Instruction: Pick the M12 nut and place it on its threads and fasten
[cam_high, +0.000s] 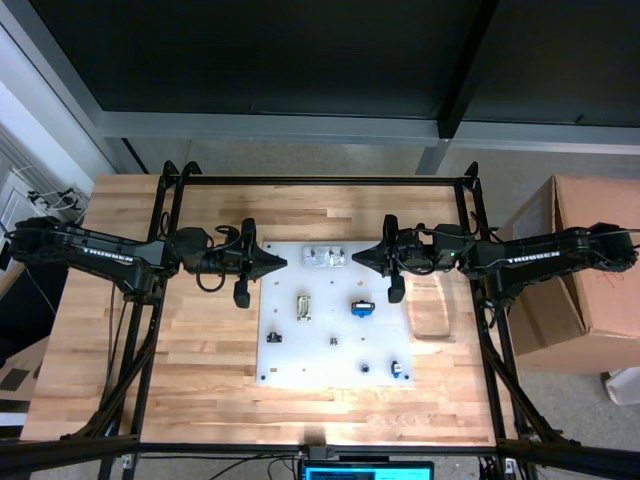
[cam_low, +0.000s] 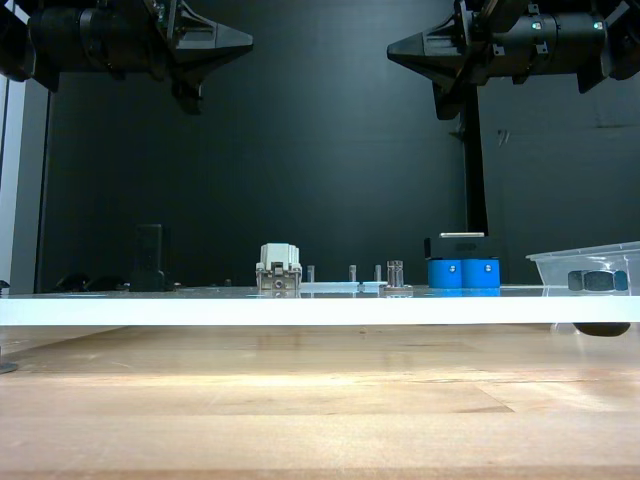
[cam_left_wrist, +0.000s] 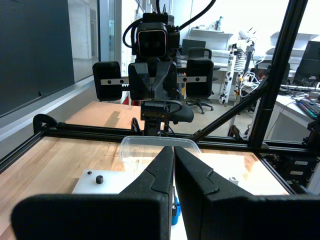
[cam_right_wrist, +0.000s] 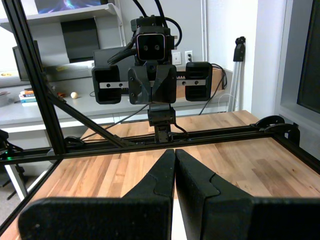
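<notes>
The silver nut (cam_low: 590, 281) shows as a small grey hex shape at the board's near right edge, in line with the clear tray behind it. From above, a small pale piece (cam_high: 397, 370) sits at the stud's place and the tray holds nothing, so the nut appears to be on its stud with no ribs showing. My left gripper (cam_high: 283, 262) hangs high over the board's far left edge, shut and empty. My right gripper (cam_high: 357, 258) hangs high over the far middle, also shut and empty. Both sets of fingers (cam_left_wrist: 165, 170) (cam_right_wrist: 165, 170) are pressed together.
The white board (cam_high: 300, 360) carries a grey connector (cam_high: 303, 307), a blue block (cam_high: 362, 307) and a small black part (cam_high: 366, 368). The clear tray (cam_high: 430, 305) lies just right of the board. A cardboard box (cam_high: 580, 260) stands beyond the table's right edge.
</notes>
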